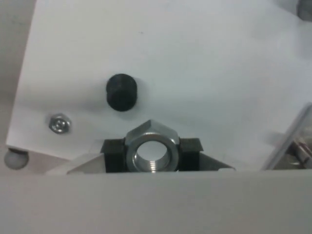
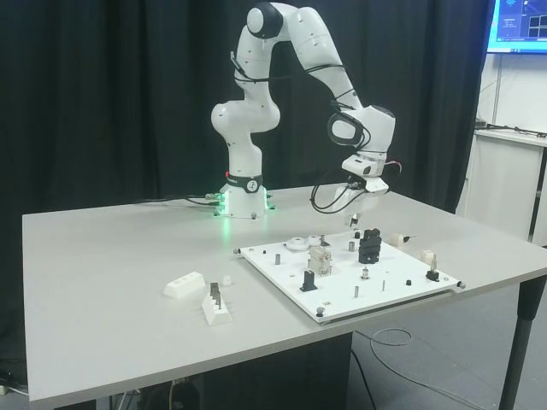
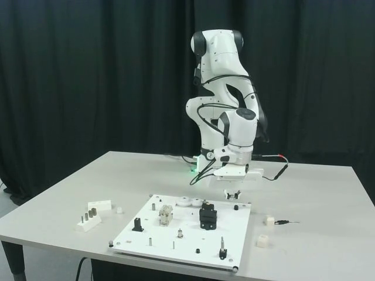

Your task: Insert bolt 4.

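Wrist view: a metal hexagonal nut [image 1: 151,152] with a threaded bore sits in a black holder [image 1: 113,155] on the white square assembly board [image 1: 195,63]; beside it stand a black rounded cap [image 1: 121,91] and a small metal screw head [image 1: 60,123]. No bolt shows between the fingertips, and whether the end effector is wide or narrow cannot be told. First room view: the white robot arm [image 2: 299,51] reaches over the far edge of the board, its end effector [image 2: 353,219] hovering just above it; on the grey desk [image 2: 102,256], well apart from the board, a small white rack [image 2: 215,305] carries upright dark pins, probably the bolts, though which is bolt 4 cannot be told. Second room view: the same rack [image 3: 88,220] lies near the desk's corner, beside a white block [image 3: 99,205]. Judged by appearance, a bolt would be small, stiff, light and smooth, so slippery; it is best grasped across the upper shank or head, kept upright.
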You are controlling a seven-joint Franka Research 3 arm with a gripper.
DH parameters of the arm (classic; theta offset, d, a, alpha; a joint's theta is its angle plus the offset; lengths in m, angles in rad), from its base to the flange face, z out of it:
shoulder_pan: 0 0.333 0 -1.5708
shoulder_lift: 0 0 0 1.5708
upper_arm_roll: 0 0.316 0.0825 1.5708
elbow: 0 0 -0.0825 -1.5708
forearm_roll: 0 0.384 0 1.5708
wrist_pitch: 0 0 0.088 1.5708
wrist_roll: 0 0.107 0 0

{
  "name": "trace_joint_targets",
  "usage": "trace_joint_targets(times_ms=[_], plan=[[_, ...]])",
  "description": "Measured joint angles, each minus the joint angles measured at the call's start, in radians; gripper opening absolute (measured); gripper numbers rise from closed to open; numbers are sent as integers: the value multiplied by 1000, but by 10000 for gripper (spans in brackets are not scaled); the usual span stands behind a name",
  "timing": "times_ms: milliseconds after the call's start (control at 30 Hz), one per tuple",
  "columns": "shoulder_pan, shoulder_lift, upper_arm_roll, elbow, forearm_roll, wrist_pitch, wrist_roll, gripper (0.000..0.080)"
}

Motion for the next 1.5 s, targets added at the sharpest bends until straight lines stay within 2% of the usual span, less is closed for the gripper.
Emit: trace_joint_targets(times_ms=[167, 600, 767, 1000, 1233, 1500], plan=[[-8, -9, 0, 2, 8, -11, 0, 224], [-26, -32, 0, 9, 62, -17, -4, 224], [-29, -48, -1, 16, 84, -39, -28, 224], [-32, -63, -6, 40, 172, -64, -20, 224], [-31, -70, -6, 62, 213, -85, -20, 224], [-23, -71, -4, 74, 217, -95, -24, 224]])
